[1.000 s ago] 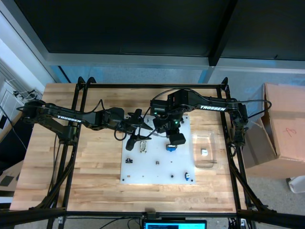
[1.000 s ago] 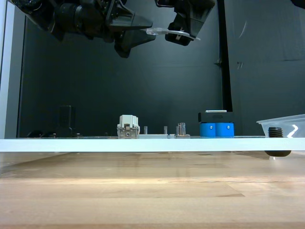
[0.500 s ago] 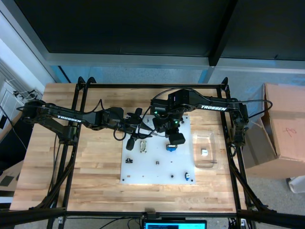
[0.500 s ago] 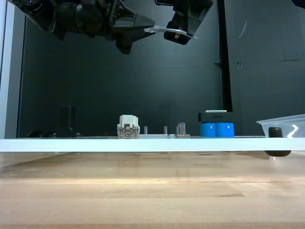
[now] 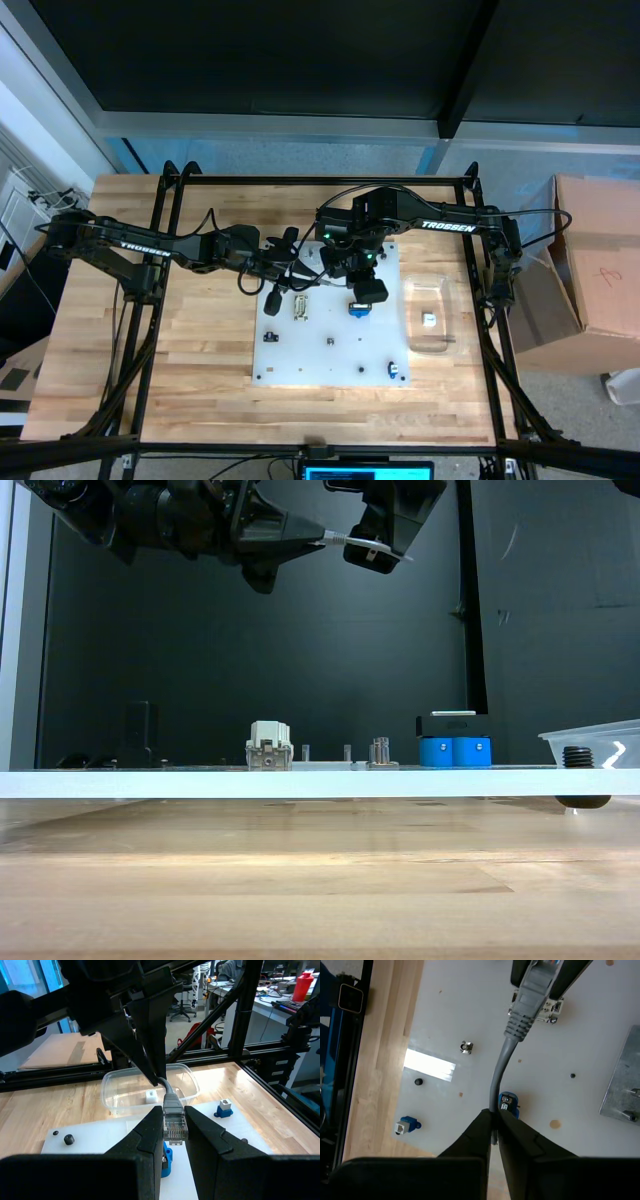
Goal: Pick the RJ45 connector and install on the taskboard
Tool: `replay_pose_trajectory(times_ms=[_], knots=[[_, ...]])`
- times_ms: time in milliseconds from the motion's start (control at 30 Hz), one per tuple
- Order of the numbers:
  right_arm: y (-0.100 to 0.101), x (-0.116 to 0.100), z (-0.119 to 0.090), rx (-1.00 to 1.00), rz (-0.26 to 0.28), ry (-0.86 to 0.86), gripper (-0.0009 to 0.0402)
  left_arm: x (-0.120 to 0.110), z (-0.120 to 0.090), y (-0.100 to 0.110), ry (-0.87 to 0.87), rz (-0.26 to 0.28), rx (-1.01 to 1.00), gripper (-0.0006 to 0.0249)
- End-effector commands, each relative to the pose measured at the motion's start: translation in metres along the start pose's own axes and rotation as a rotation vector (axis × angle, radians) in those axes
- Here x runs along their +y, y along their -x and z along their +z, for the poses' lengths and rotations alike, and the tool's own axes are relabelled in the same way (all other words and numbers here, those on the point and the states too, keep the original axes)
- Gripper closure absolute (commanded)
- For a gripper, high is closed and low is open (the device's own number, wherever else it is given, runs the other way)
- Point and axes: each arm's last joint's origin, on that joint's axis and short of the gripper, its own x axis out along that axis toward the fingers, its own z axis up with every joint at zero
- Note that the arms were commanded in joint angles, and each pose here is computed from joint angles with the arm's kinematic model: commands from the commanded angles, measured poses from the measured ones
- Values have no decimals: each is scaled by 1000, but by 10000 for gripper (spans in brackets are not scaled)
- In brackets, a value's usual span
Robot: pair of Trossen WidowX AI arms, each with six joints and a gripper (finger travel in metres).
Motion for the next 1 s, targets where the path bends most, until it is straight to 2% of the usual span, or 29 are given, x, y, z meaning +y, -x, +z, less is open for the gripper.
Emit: replay_pose_trajectory(times_ms=[33, 100, 200, 267, 333, 433, 500, 600, 700, 933, 1000], knots=[[0, -1, 1, -5, -30, -23, 332, 0, 0, 0, 0, 2, 1, 237], [0, -2, 1, 2, -57, -37, 303, 0, 0, 0, 0, 6, 1, 235], [4, 0, -1, -8, -61, -49, 258, 1, 0, 0, -8, 17, 2, 236], [11, 2, -3, -31, -73, -54, 233, 1, -1, 0, -32, 41, 7, 239], [19, 4, -4, -77, -116, -78, 216, 2, -1, 0, -79, 77, 13, 243], [33, 5, -6, -177, -178, -135, 204, 5, -1, 0, -160, 171, 31, 242], [43, 2, -6, -269, -224, -238, 203, 7, -1, 1, -216, 227, 48, 242], [57, -6, -10, -378, -256, -334, 206, 8, 0, 1, -296, 267, 61, 243], [64, -12, -14, -466, -272, -340, 208, 9, 2, 2, -342, 279, 40, 242], [58, -19, -25, -626, -180, -314, 209, 10, 12, 3, -394, 307, -53, 243], [54, -19, -29, -679, -131, -314, 208, 10, 14, 3, -412, 312, -69, 243]])
